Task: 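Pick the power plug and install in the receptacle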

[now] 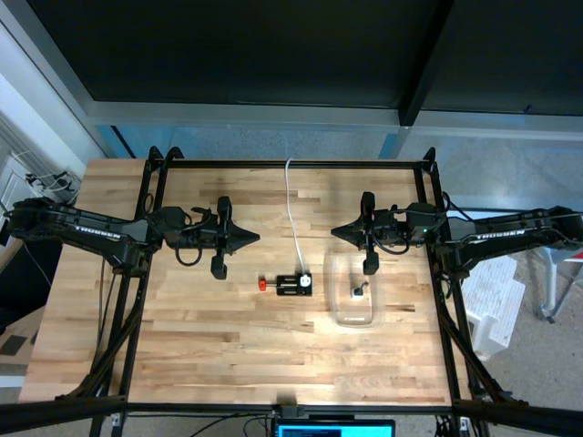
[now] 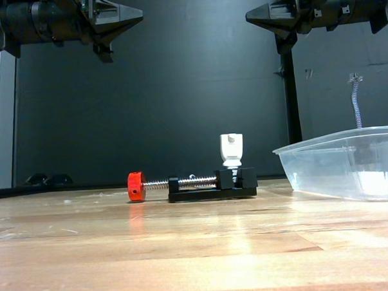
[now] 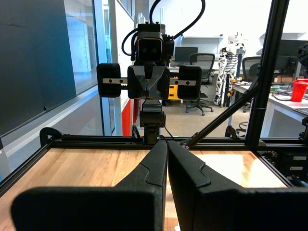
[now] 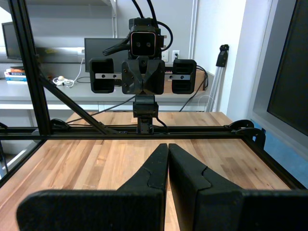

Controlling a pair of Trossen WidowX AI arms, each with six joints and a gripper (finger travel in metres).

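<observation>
The tiny black power plug (image 1: 359, 291) lies in the clear plastic tray (image 1: 330, 305), three o'clock of the white square receptacle (image 1: 306, 281). The left gripper (image 1: 252, 238) and right gripper (image 1: 338, 233) hover at ten and one o'clock, fingers pressed together; the right should spread them and descend squarely.

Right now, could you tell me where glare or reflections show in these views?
High view: even light, sheen on the tray holding the plug. Low view: dark backdrop, knob mirrored in the glossy table. Left wrist view: glare on the wood beyond the shut left gripper, raised over the table. Right wrist view: even light; shut right gripper likewise raised.
</observation>
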